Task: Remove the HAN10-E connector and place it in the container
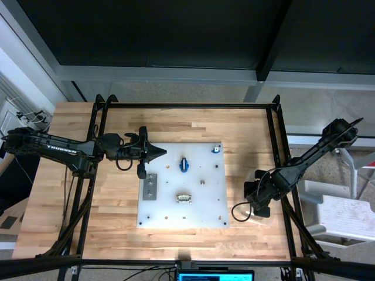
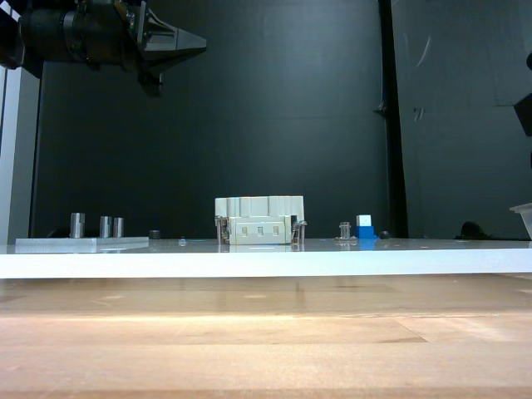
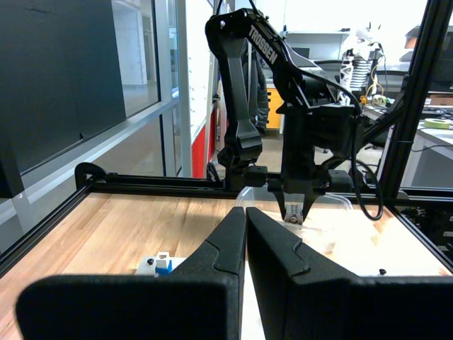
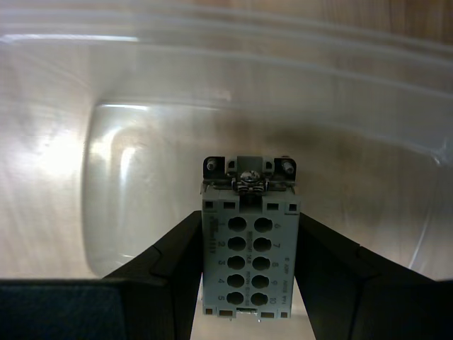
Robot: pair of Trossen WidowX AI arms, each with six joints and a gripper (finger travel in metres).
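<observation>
Right gripper (image 4: 248, 225), fingers part-open and pressed against both long sides of the HAN10-E connector (image 4: 248, 263), which shows its ten-hole face and a screw clamp at the end beyond the fingertips. The clear wall and floor of the container (image 4: 106, 177) lie directly past the fingertips and surround the connector. Whether the connector touches the floor cannot be told. From above, this gripper (image 1: 258, 204) points down into the container (image 1: 262, 221), well apart from the white board (image 1: 202, 175). Left gripper (image 1: 163, 152), fingers closed together on nothing, hangs high over the board's far left corner. Beyond its tips lie a blue upright part (image 1: 184, 164), a grey metal plate (image 1: 151, 187) and a pale block fitting (image 1: 184, 199) fixed to the board.
</observation>
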